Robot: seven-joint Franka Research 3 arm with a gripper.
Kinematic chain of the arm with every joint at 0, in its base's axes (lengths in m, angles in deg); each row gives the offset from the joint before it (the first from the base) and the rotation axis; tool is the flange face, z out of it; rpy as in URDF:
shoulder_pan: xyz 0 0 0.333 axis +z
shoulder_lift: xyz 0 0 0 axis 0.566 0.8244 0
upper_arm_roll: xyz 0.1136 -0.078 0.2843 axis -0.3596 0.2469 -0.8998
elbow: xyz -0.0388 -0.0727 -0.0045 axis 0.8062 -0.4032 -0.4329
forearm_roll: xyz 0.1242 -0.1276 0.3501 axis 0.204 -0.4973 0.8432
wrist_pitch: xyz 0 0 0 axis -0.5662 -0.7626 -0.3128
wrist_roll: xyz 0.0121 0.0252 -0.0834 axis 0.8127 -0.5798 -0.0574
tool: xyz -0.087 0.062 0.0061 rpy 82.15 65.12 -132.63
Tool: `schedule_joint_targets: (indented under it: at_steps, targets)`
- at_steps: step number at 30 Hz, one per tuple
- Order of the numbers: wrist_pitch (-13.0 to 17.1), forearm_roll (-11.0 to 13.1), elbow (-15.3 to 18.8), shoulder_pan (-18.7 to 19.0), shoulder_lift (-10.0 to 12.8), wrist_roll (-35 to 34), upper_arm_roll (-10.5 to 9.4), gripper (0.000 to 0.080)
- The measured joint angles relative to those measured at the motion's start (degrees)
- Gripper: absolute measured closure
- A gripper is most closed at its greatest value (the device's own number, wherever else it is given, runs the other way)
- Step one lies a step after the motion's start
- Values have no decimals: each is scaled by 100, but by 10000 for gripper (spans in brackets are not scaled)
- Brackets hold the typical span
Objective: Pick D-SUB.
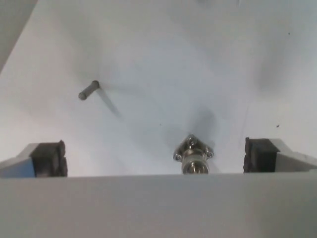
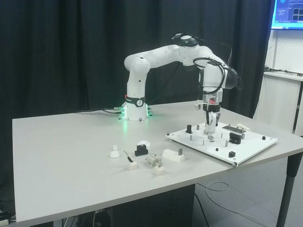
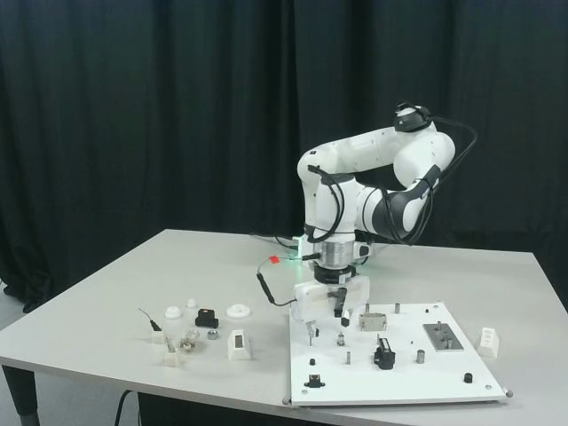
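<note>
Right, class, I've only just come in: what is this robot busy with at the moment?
The white arm holds its end effector, fingers open, low over the white board on the grey table. A small metal connector stands between the fingers, ungripped. Other small parts lie loose on the table beside the board.

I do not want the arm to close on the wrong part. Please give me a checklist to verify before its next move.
1. Fingers open: ok, wide apart.
2. Gripper holds nothing: ok.
3. Part between the fingers: a round metal connector with a flange; it does not look like a D-SUB: not ok.
4. Gripper over the white board: ok.
5. Grey pin away from the fingers: ok.
6. Where the D-SUB is: cannot tell.
</note>
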Motion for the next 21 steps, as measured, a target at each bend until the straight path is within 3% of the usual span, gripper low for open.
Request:
schedule_joint_targets:
  at_steps: [21]
  targets:
    - [-24,-24,-96,33,0,66,34,3]
